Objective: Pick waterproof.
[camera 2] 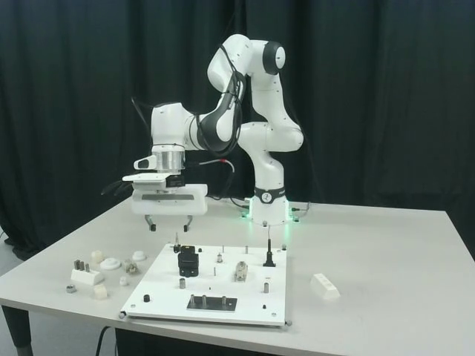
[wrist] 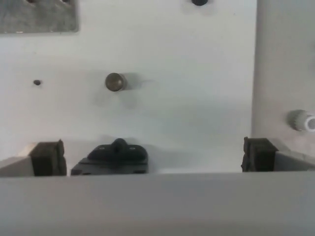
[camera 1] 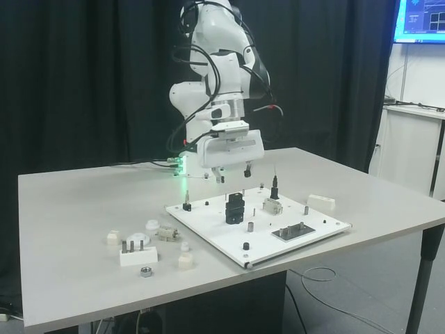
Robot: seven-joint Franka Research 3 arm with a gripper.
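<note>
My gripper (wrist: 152,156) hangs open above the rear left part of the white board (camera 1: 278,243), holding nothing. In the room views the gripper (camera 1: 234,175) (camera 2: 169,225) is well above the parts. A black block (wrist: 115,157) (camera 1: 235,209) (camera 2: 188,262) stands on the board below, nearer one finger. A short metal peg (wrist: 115,82) stands farther along the board. A white knurled cap (wrist: 300,120) lies on the table beside the board's edge. A small grey connector (camera 1: 165,234) (camera 2: 133,268) lies among the loose parts. I cannot tell which part is the waterproof one.
On the board stand a tall black pin (camera 1: 274,186), a grey connector block (camera 1: 271,205) and a dark plate with pegs (camera 1: 292,232). Loose white parts (camera 1: 132,252) and a nut (camera 1: 147,271) lie left of the board. A white block (camera 1: 321,202) lies to its right.
</note>
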